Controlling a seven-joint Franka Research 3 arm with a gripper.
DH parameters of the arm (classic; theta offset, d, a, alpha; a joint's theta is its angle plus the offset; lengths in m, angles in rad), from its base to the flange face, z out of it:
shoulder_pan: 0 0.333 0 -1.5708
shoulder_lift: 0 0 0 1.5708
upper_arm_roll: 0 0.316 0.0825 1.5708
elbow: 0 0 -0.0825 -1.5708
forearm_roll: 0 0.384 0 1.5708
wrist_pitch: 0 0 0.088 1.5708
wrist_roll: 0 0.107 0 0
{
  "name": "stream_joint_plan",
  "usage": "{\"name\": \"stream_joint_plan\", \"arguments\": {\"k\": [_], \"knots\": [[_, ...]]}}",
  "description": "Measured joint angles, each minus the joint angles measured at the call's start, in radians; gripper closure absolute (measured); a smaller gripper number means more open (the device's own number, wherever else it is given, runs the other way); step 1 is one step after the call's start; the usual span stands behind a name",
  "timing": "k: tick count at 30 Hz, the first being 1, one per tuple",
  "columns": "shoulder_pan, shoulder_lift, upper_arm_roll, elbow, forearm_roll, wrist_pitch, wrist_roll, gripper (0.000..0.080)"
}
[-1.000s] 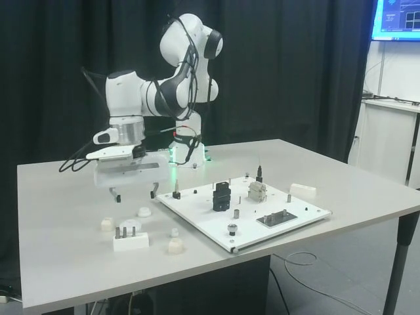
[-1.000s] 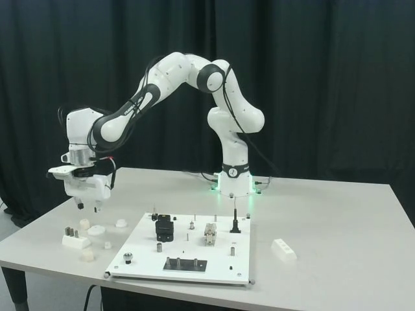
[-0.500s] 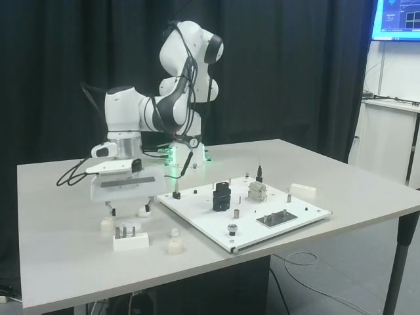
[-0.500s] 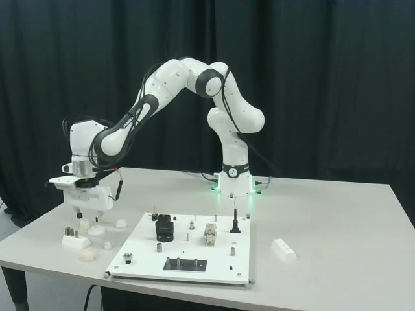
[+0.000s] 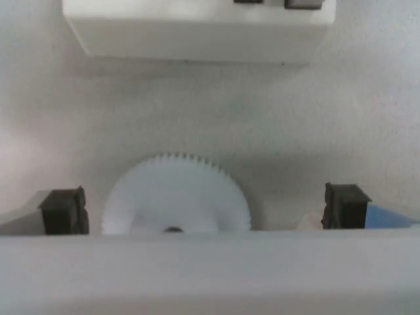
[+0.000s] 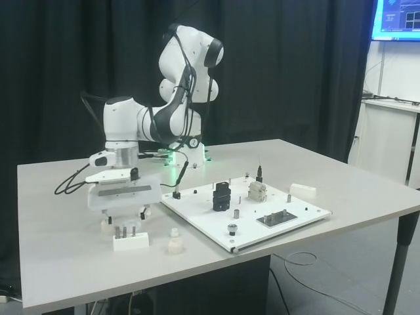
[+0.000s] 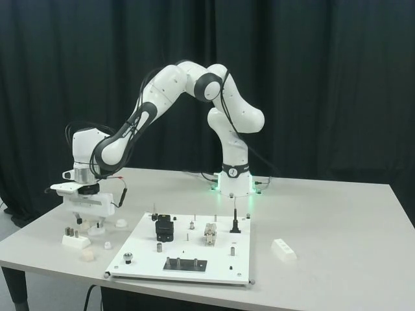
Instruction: Pick large gear.
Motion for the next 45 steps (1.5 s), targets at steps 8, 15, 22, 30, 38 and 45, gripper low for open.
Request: {"name": "stream_joint_plan", "arguments": {"k": [8,15,22,30,38,45], "knots": [[-0.007,0.007,0.000,-0.009,0.026,-0.001,-0.125,0.0003],[-0.013,0.007,0.000,-0.022,0.055,-0.005,-0.181,0.0003],[-0.016,0.009,0.000,-0.024,0.059,-0.017,-0.188,0.0003],[-0.016,0.010,0.003,-0.024,0.060,-0.019,-0.188,0.0003],[-0.015,0.016,0.006,-0.024,0.062,-0.018,-0.186,0.0003],[-0.013,0.027,0.008,-0.024,0.066,-0.010,-0.185,0.0003]]}}
